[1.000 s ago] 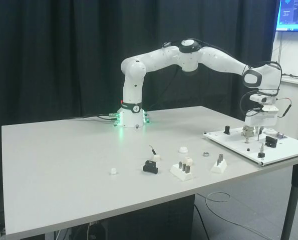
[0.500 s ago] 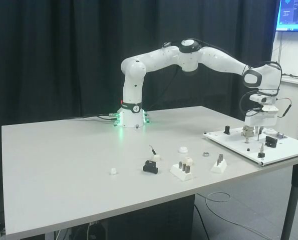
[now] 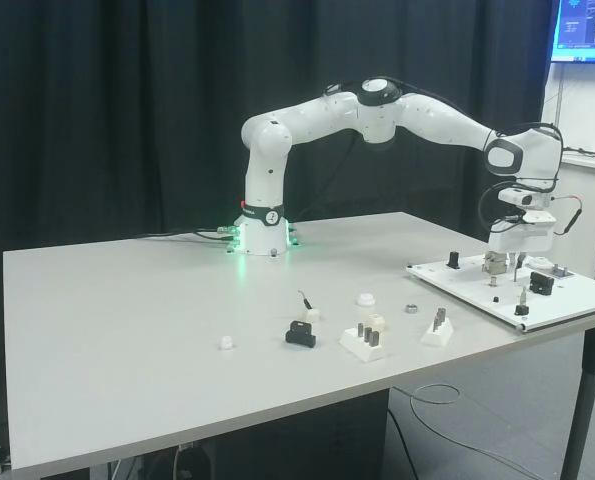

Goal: Insert square peg 1.

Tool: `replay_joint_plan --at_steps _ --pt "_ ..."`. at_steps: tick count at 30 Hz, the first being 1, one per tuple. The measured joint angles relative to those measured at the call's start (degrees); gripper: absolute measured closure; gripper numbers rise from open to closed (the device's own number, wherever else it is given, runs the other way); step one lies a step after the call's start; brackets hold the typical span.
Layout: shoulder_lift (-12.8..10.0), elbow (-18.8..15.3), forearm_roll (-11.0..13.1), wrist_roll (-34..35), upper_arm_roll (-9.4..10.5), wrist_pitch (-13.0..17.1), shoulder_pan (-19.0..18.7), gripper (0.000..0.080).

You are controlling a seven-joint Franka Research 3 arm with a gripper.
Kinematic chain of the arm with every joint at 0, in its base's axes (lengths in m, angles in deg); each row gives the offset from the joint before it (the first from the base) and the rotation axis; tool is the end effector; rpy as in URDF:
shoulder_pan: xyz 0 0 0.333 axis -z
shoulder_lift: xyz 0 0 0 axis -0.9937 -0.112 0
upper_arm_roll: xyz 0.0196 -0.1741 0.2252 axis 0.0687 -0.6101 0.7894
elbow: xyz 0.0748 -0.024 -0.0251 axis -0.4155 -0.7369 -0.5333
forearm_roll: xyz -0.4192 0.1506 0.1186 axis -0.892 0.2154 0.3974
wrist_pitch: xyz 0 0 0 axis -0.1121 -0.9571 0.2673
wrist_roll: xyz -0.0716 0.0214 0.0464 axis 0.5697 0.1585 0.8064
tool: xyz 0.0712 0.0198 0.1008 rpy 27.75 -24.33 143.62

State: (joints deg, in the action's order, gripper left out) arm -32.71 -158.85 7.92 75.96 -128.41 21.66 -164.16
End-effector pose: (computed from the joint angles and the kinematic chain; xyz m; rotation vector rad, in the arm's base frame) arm 0.6261 0.4379 0.1868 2.8336 -1.1436 0.0188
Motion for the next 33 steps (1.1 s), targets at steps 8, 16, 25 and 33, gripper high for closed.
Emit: replay_joint_plan --at_steps 8,16,25,33 --pt "0.42 0.15 0.87 0.00 0.29 -0.76 -0.08 0.0773" --pt "0.46 0.32 1.05 0.40 0.34 -0.80 -0.13 0.0773" --pt "0.39 0.27 1.04 0.41 0.43 -0.66 0.06 0.0773" --pt "0.39 0.27 1.04 0.95 0.43 -0.50 0.08 0.0773"
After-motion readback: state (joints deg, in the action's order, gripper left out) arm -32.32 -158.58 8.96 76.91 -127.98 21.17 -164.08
